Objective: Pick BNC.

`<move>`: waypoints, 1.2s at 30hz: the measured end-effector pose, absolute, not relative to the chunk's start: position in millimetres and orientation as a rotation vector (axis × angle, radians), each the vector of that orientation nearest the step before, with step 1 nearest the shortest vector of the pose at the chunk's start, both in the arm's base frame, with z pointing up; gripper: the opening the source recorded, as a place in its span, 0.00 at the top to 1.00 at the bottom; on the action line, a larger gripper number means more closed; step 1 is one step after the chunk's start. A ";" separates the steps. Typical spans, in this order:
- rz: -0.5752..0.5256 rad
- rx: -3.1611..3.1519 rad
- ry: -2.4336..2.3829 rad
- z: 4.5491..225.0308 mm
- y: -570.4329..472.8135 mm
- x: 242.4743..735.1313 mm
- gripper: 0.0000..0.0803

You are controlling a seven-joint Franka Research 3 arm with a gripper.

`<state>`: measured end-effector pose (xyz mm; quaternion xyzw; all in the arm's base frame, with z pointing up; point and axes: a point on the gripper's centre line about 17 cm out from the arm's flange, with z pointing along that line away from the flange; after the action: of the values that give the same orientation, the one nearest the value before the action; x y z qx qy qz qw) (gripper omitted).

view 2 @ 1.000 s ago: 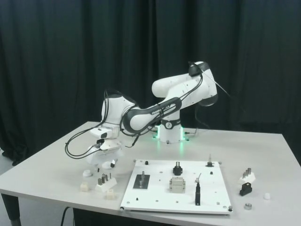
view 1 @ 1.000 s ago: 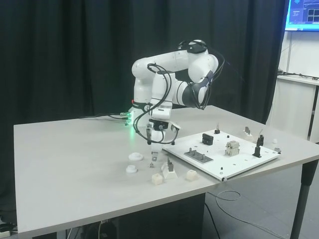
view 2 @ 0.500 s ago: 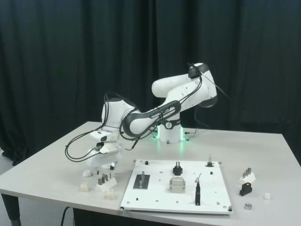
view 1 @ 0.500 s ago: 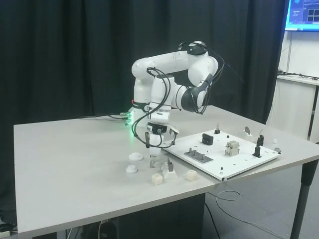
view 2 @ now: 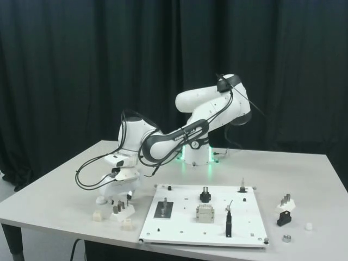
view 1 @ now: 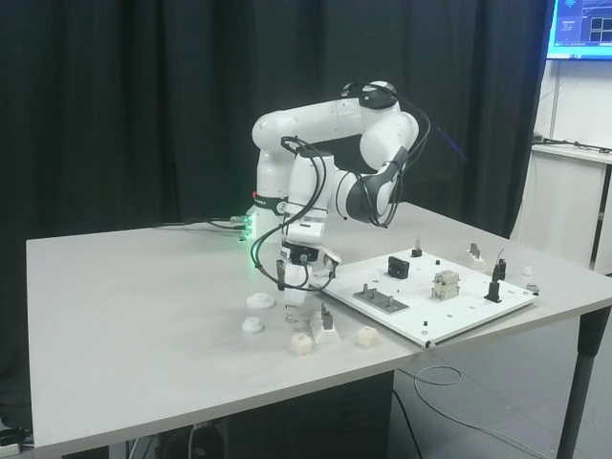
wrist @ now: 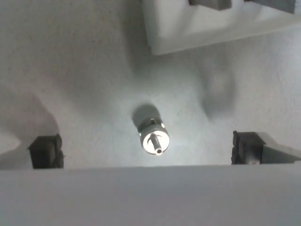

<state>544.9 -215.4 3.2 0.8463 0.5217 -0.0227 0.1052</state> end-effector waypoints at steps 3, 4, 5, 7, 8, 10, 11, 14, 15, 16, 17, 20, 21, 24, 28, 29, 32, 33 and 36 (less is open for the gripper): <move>-0.062 2.497 1.533 0.5 -215.2 545.0 0.00; -0.063 2.495 1.532 0.2 -215.8 544.9 0.00; -0.065 2.492 1.531 0.3 -216.4 545.1 0.00; -0.066 2.488 1.533 0.4 -216.9 545.4 0.00; -0.066 2.486 1.535 0.4 -217.0 545.5 0.00; -0.067 2.482 1.538 0.3 -217.1 545.9 0.00; -0.067 2.480 1.538 0.5 -217.3 546.3 0.00; -0.066 2.476 1.537 1.0 -217.7 547.3 0.15; -0.066 2.476 1.538 1.0 -217.7 547.6 0.15; -0.066 2.476 1.538 1.0 -217.6 547.9 0.15; -0.065 2.476 1.538 1.0 -217.6 548.2 0.15; -0.063 2.476 1.540 0.4 -217.1 549.3 0.35; -0.062 2.476 1.541 -0.1 -216.8 549.6 0.35; -0.058 2.478 1.543 -2.2 -215.4 550.5 0.35; -0.052 2.481 1.542 -5.4 -214.3 551.5 0.35; -0.053 2.480 1.542 -5.4 -214.7 551.7 0.85; -0.053 2.476 1.541 -5.4 -215.4 552.5 0.85; -0.053 2.475 1.540 -5.3 -215.6 552.8 0.85; -0.053 2.474 1.539 -5.1 -216.4 553.5 0.85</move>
<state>553.5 -216.4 -5.1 0.8434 0.5248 -0.0181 0.1135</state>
